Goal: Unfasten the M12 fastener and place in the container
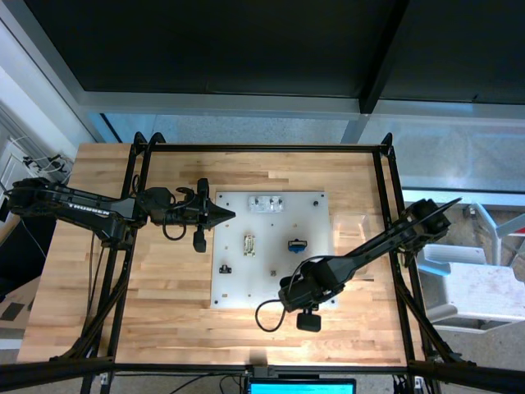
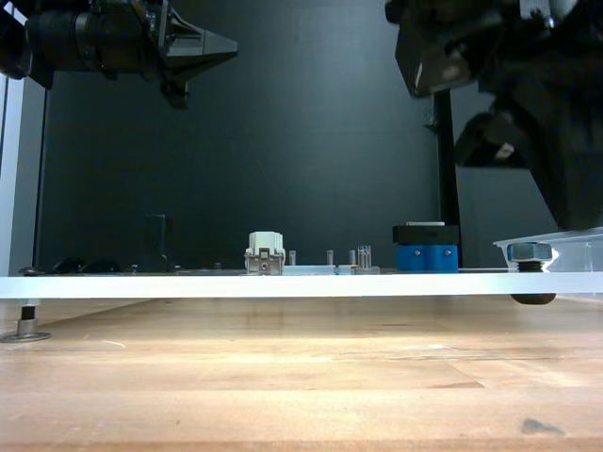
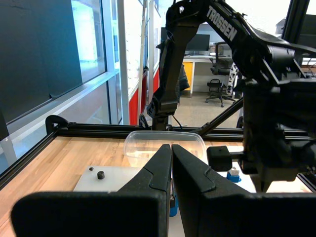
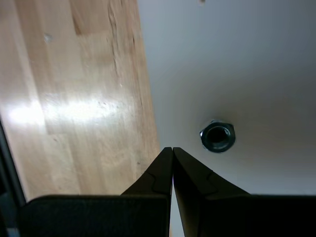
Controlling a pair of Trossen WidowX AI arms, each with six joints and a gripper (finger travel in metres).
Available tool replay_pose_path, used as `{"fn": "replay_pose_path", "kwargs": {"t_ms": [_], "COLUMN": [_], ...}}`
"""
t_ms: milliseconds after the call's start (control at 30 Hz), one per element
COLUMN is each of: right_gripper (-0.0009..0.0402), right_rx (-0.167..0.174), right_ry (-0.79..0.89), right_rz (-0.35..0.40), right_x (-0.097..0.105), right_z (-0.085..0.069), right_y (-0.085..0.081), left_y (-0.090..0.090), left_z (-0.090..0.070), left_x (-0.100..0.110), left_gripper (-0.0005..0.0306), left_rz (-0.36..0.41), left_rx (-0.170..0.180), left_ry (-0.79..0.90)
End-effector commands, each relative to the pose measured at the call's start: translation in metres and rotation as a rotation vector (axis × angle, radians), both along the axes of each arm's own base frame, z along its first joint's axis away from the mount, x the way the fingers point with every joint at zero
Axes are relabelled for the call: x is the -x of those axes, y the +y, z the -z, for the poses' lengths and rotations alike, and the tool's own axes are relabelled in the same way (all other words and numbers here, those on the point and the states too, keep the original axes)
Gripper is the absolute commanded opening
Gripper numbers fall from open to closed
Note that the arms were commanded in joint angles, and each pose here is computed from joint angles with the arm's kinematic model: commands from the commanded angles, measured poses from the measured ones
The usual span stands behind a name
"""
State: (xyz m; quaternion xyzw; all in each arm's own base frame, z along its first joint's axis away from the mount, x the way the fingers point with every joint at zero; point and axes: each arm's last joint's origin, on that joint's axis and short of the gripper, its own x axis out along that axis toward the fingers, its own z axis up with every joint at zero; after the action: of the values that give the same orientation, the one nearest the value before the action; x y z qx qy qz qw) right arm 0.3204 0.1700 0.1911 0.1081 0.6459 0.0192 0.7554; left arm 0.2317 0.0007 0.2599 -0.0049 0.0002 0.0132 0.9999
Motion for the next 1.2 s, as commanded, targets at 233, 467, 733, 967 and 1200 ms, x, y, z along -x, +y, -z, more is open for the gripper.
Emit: {"fn": "replay_pose_path", "kwargs": {"t_ms": [233, 467, 733, 967, 1200], "right_gripper": [0.0000, 0.0000, 0.0000, 0.0000, 0.0000], "right_rx": [0.036, 0.245, 0.250, 0.155, 0.069], "right_ry": [0.000, -0.007, -0.016, 0.000, 0.021], "right_rz": [-0.015, 0.089, 0.099, 0.118, 0.518], "right_x": [-0.002, 0.005, 0.009, 0.009, 0.004], "right_z": [0.007, 0.004, -0.005, -0.016, -0.035], "right_y": [0.000, -0.011, -0.013, -0.010, -0.007], "left_y": [0.000, 0.000, 0.000, 0.000, 0.000], "left_z": [0.000, 0.000, 0.000, 0.000, 0.000], "left_x": [0.000, 0.000, 0.000, 0.000, 0.000], "left_gripper": [0.0000, 0.0000, 0.0000, 0.0000, 0.0000], "left_rz": [0.000, 0.000, 0.000, 0.000, 0.000], "left_rx": [0.000, 0.000, 0.000, 0.000, 0.000], "left_ry": [0.000, 0.000, -0.001, -0.001, 0.000]}}
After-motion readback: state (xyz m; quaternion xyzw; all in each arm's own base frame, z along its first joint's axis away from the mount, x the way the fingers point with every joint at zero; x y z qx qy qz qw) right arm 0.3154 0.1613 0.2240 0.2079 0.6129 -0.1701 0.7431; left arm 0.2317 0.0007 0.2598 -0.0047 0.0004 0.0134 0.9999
